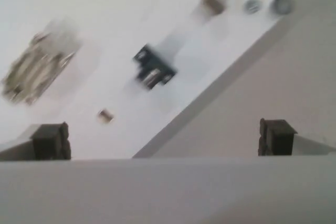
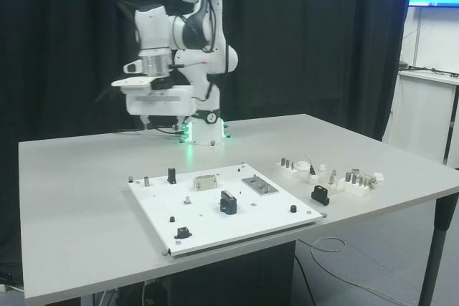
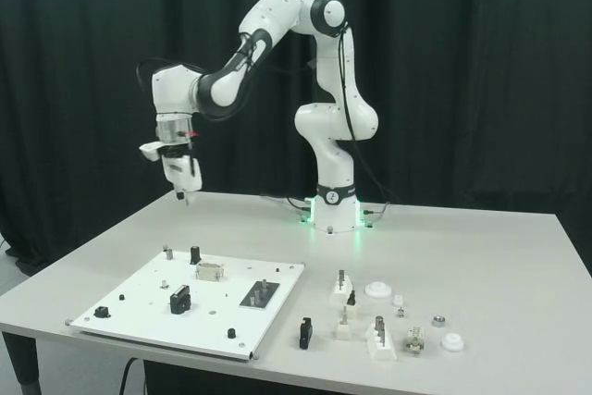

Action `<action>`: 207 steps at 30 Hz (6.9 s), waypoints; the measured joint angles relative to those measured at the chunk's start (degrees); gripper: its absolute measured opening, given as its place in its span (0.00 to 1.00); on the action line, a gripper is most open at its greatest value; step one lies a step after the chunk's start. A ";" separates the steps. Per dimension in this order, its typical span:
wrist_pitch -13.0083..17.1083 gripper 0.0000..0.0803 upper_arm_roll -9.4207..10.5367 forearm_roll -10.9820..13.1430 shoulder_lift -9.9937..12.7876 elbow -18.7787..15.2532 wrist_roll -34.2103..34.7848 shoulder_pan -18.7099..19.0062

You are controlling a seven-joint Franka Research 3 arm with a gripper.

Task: Pick BNC.

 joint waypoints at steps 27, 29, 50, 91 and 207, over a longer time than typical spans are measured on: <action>-0.69 1.00 17.59 -2.48 -7.37 -5.64 13.63 6.04; -1.21 1.00 19.50 -2.70 -7.60 -5.65 15.44 6.25; -0.92 1.00 37.92 -7.87 -8.27 -5.54 38.48 7.81; 11.14 1.00 51.66 -16.17 8.00 4.31 36.08 7.92; 20.43 0.41 46.32 -16.84 29.84 10.16 33.32 17.85</action>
